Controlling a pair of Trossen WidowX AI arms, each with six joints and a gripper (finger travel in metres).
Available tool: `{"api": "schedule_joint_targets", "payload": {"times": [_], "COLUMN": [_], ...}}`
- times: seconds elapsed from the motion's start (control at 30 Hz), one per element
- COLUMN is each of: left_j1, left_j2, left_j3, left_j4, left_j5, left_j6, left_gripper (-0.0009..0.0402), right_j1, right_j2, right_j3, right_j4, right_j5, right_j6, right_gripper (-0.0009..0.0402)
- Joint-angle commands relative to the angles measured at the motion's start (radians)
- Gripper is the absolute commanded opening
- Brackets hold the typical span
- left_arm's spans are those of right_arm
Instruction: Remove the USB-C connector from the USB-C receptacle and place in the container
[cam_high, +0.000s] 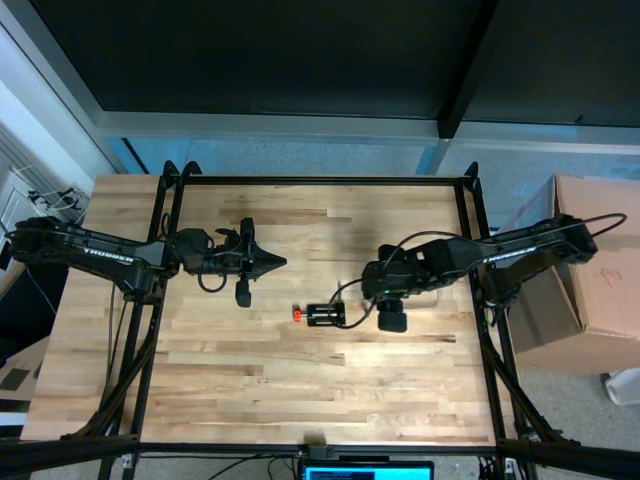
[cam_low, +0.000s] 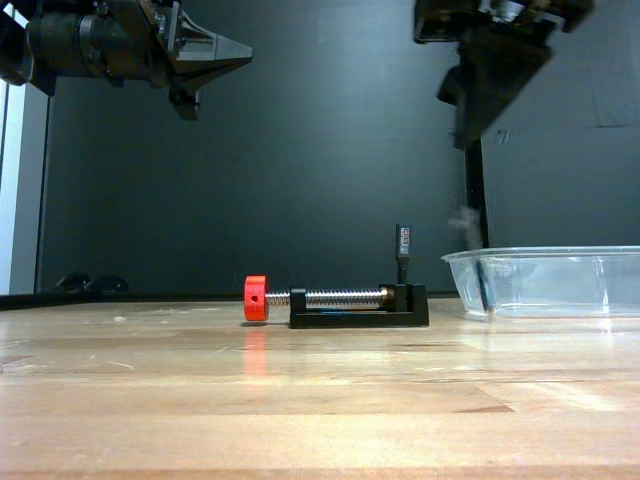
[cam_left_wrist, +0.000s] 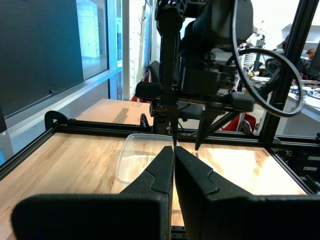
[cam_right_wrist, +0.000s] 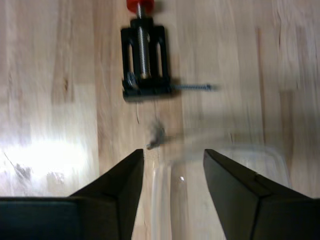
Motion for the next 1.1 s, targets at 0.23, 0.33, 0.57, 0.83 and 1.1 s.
{"api": "schedule_joint_targets", "payload": {"times": [0.23, 0.33, 0.57, 0.83, 1.1], "left_j1": [0.0, 0.0, 0.0, 0.0, 0.0], "left_j2": [0.0, 0.0, 0.0, 0.0, 0.0], "left_j3": [0.0, 0.0, 0.0, 0.0, 0.0], "left_j4": [0.0, 0.0, 0.0, 0.0, 0.0], "left_j5": [0.0, 0.0, 0.0, 0.0, 0.0], "left_j6": [0.0, 0.0, 0.0, 0.0, 0.0], "left_gripper": [0.0, 0.0, 0.0, 0.0, 0.0], "right_j1": [-0.001, 0.0, 0.001, 0.0, -0.004], "right_j2": [-0.123, -0.13, -0.086, 0.075, 0.231], "right_j3": [-0.116, -0.116, -0.116, -0.072, 0.02], "right_j4": [-0.003, -0.003, 0.015, 0.067, 0.119], "right_j5": [0.016, 0.016, 0.004, -0.028, -0.031], "right_j6": [0.011, 0.011, -0.001, -0.028, -0.088], "right_gripper": [0.0216, 0.0217, 0.021, 0.0221, 0.0241]}}
